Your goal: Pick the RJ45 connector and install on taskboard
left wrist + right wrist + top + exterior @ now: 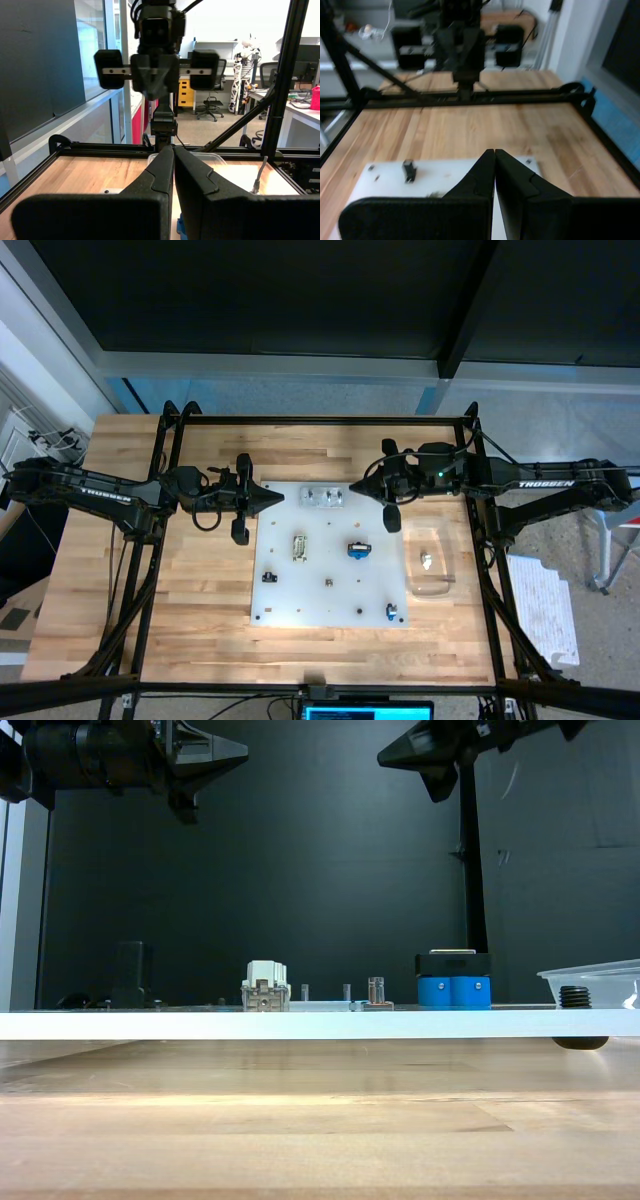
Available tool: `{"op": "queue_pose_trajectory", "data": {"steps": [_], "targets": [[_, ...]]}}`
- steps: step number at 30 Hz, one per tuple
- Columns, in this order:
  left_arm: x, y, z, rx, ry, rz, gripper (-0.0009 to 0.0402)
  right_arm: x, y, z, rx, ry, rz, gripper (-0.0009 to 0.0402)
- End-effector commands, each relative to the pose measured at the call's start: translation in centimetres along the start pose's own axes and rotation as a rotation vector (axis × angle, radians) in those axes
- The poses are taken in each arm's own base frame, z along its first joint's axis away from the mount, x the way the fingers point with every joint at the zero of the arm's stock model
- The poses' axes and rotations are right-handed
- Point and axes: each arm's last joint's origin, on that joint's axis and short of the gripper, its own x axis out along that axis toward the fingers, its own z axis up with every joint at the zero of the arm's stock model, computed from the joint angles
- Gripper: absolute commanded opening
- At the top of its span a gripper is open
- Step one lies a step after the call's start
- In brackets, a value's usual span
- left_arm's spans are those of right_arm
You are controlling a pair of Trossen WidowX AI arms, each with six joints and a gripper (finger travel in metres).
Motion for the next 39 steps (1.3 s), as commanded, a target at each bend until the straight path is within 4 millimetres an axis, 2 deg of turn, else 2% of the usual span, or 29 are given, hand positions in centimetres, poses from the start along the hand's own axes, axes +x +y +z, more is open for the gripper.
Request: {"op": "queue_pose_trajectory", "data": {"steps": [1, 17, 31, 39], "targets": [[0.0, 0.0, 0.0, 0.000, 0.000, 0.000, 0.0000, -0.1, 0.0, -0.7, 0.002, -0.048, 0.010, 0.0001], [0.0, 0.0, 0.0, 0.000, 0.000, 0.000, 0.0000, -0.2, 0.2, -2.5, 0.029, -0.250, 0.068, 0.0000], [0.0, 0.0, 0.0, 0.000, 0.000, 0.000, 0.0000, -0.2, 0.2, -4.6, 0.030, -0.265, 0.065, 0.0000], [0.0, 0.0, 0.0, 0.000, 0.000, 0.000, 0.0000, -0.2, 0.2, -4.3, 0.031, -0.275, 0.070, 0.0000]]}}
